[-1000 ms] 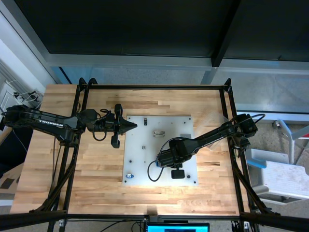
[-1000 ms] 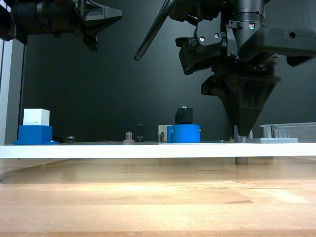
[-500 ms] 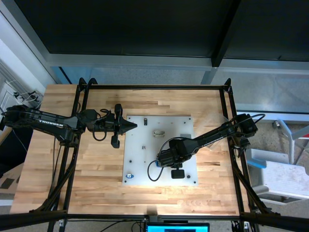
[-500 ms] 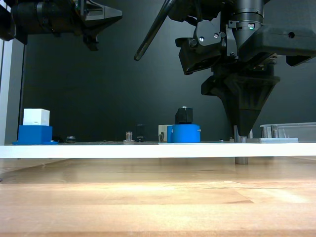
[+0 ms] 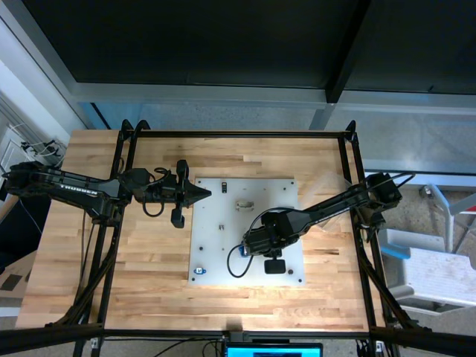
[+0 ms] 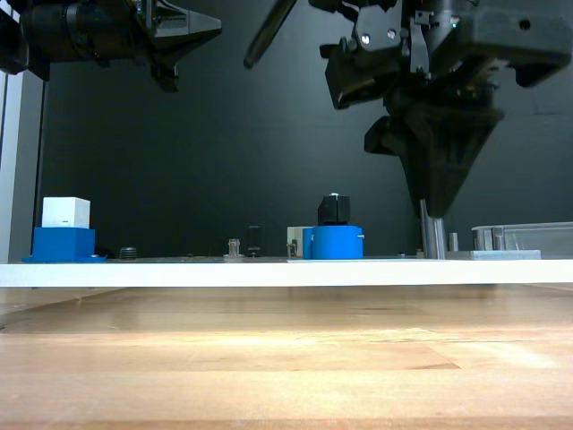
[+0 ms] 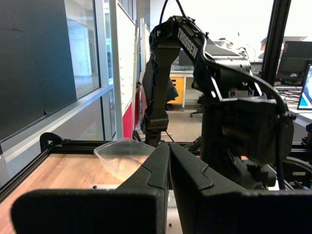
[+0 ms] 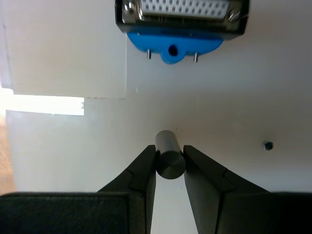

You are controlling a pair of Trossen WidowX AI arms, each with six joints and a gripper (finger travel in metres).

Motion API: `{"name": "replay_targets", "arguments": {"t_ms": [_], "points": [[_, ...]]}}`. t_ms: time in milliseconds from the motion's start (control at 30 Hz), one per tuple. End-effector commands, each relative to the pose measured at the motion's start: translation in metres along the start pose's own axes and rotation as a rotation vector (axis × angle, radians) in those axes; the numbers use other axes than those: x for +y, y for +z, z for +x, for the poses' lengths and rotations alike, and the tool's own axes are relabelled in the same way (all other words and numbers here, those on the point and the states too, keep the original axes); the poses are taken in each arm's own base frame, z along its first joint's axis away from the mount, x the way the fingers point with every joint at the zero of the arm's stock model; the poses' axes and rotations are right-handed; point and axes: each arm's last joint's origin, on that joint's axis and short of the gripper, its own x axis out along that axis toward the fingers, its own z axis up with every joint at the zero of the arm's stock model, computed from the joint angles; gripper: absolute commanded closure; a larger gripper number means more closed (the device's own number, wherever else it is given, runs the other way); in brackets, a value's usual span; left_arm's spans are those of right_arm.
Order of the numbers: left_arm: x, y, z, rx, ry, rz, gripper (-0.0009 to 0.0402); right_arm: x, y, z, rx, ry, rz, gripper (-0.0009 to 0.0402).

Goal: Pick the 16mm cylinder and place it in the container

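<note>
A: Since the right gripper [image 6: 436, 213] stands higher than it did half a second ago, did anything come up with it?

B: Yes, the 16mm cylinder [image 6: 433, 235]. Before, its foot showed beneath the white board [image 5: 223, 256]. Now it hangs upright from the fingertips, foot about level with the board's top. The pick looks nearly done, though I can't tell whether it has quite cleared its hole.

A: And the jaws?

B: Narrowed to the part's width, one finger pressed to each side of the 16mm cylinder [image 8: 170, 158], gripping near its upper end. Nothing else touches them.

A: Where must it go?

B: The container [image 5: 326, 186] sits just beside the board, about two o'clock from the right gripper [image 5: 255, 239] seen from above, and well apart from it. My guess is a little more lift first, then a carry that way.

A: The other arm?

B: The left gripper [image 5: 201, 192] hovers unmoved at the board's ten o'clock edge, fingers pressed together, empty.
</note>
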Motion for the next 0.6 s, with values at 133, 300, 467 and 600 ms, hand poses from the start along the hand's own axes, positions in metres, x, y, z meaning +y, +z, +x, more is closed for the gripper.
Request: {"name": "replay_targets", "arguments": {"t_ms": [133,300,467,600], "points": [[0.000,0.000,0.000,-0.001,0.000,0.000,0.0393,-0.002,-0.004,-0.014,-0.008,0.001,0.001,0.0361],[0.000,0.000,0.000,0.000,0.000,0.000,0.0393,-0.004,-0.009,-0.026,-0.015,0.003,0.001,0.0361],[0.000,0.000,0.000,-0.001,0.000,0.000,0.0393,-0.009,-0.015,-0.040,-0.018,-0.009,0.006,0.0361],[0.000,0.000,0.000,0.000,0.000,0.000,0.0393,-0.014,-0.021,-0.050,-0.025,-0.009,0.018,0.0361]]}}
